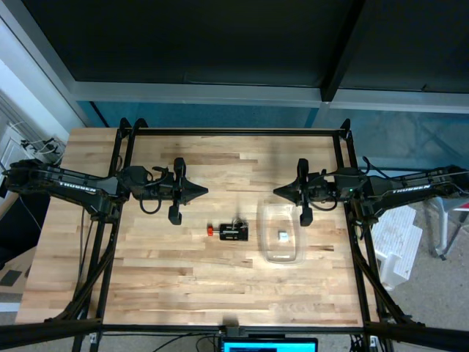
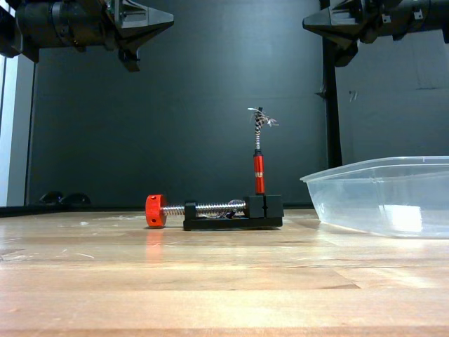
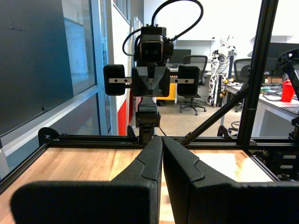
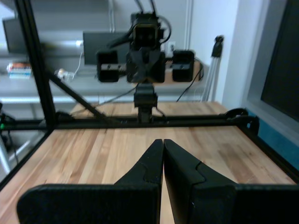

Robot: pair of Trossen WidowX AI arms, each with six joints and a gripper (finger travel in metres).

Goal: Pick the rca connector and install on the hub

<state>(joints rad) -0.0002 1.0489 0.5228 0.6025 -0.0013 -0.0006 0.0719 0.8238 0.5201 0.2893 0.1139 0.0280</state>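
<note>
Both arms hang high above the wooden table [image 1: 146, 279] and neither one is working on anything. The left gripper [image 3: 162, 140] has its two fingers pressed together with only a thin line between them, and it holds nothing. The right gripper [image 4: 163, 142] looks the same, closed and empty, and its tips point toward the left gripper across the gap. The hub [image 2: 235, 210] lies flat on the table, well below both grippers and roughly between their tips, a little nearer to the table's front edge than they are. Its red knob [image 2: 155, 210] is at the end on the left gripper's side. At the other end of the hub the rca connector [image 2: 259, 168] stands upright, with a red sleeve, a silvery spring part and a frayed wire on top. In the low view its foot seems to sit in the hub's block, but I cannot see the seat itself. The clear plastic tray [image 1: 267, 220] rests under the right gripper, just beside the hub, and it holds only a small white cube [image 1: 283, 235]. From this I judge that the pick and the install are probably done, and no step is visibly left. What could be left is only to confirm that the plug is fully seated.
</note>
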